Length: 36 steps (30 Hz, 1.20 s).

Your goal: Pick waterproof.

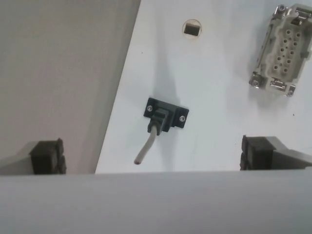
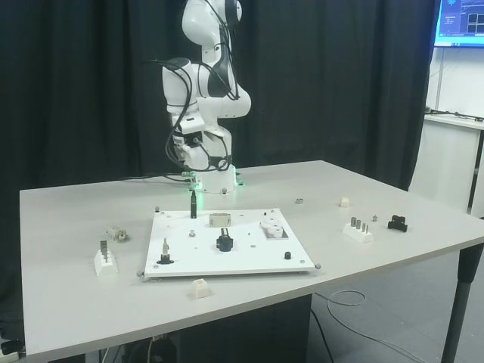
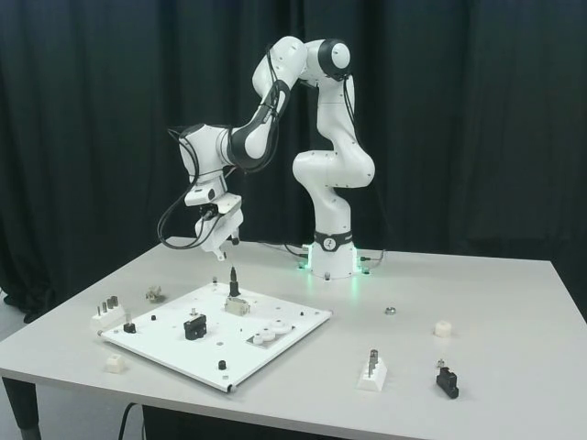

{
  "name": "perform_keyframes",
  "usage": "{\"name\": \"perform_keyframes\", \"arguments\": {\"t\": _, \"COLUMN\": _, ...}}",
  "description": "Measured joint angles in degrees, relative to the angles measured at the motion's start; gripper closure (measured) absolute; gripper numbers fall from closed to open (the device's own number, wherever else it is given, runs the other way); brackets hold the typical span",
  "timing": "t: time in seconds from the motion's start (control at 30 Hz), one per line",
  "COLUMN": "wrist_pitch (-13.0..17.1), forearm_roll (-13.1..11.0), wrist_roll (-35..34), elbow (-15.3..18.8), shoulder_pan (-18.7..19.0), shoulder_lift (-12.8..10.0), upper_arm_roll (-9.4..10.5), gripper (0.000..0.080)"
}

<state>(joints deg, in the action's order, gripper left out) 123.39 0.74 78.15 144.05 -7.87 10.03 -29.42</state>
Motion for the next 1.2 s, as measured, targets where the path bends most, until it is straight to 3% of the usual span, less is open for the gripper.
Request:
{"name": "perform_keyframes", "arguments": {"t": 0.7, "wrist_pitch": 0.0, "forearm_roll": 1.65, "wrist_roll": -3.38, "elbow": -0.04, "shoulder_pan": 0.0, "shoulder_lift": 0.18, "upper_arm_roll": 1.26, "gripper": 0.0003}}
{"name": "perform_keyframes", "arguments": {"t": 1.0, "wrist_pitch": 0.03, "forearm_roll": 3.63, "wrist_roll": -4.81, "elbow": -0.5, "shoulder_pan": 0.0, "shoulder_lift": 0.29, "upper_arm_roll": 1.41, "gripper": 0.0003}}
{"name": "perform_keyframes", "arguments": {"t": 1.2, "wrist_pitch": 0.68, "forearm_roll": 6.17, "wrist_roll": -6.9, "elbow": -1.24, "shoulder_pan": -0.04, "shoulder_lift": 0.38, "upper_arm_roll": 1.33, "gripper": 0.0003}}
